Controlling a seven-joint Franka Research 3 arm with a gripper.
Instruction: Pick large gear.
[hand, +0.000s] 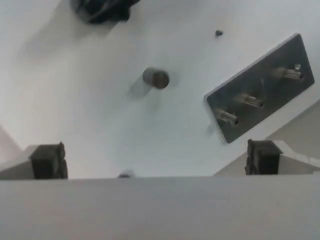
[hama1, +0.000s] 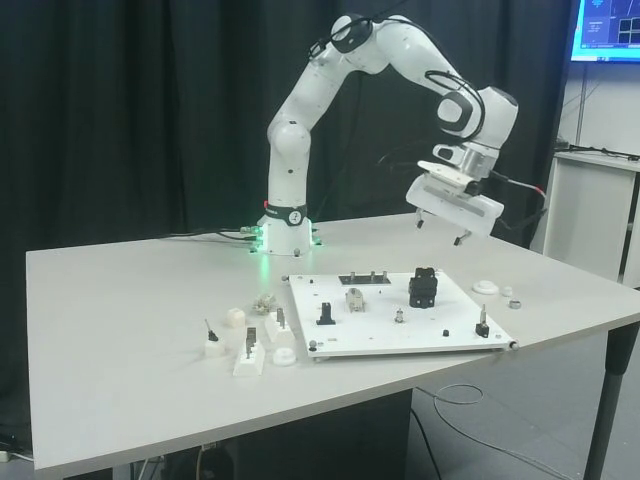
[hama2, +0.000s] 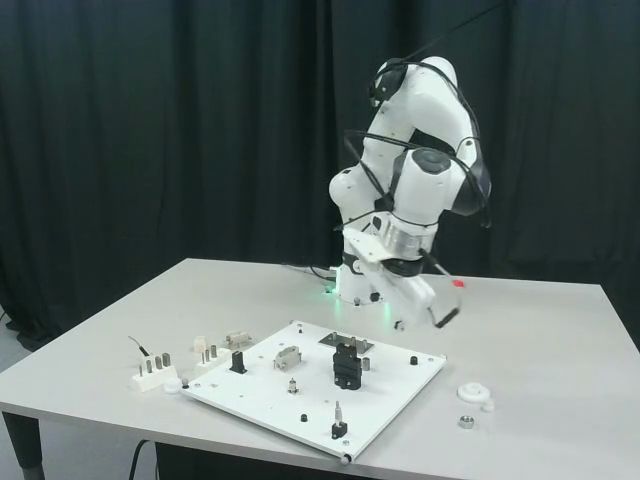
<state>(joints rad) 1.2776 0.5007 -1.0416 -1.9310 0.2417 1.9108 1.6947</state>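
Gripper (hama1: 447, 232) hangs wide open and empty, high above the board (hama1: 380, 340). Gear (hama1: 487, 287) lies beside the board's edge; descending here would likely miss it.

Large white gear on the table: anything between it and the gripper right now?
Nothing visible. The large white gear lies flat on the grey table, off the edge of the white assembly board, beside a smaller white part. The open gripper hangs in free air above the board's far side; the black block sits lower on the board.
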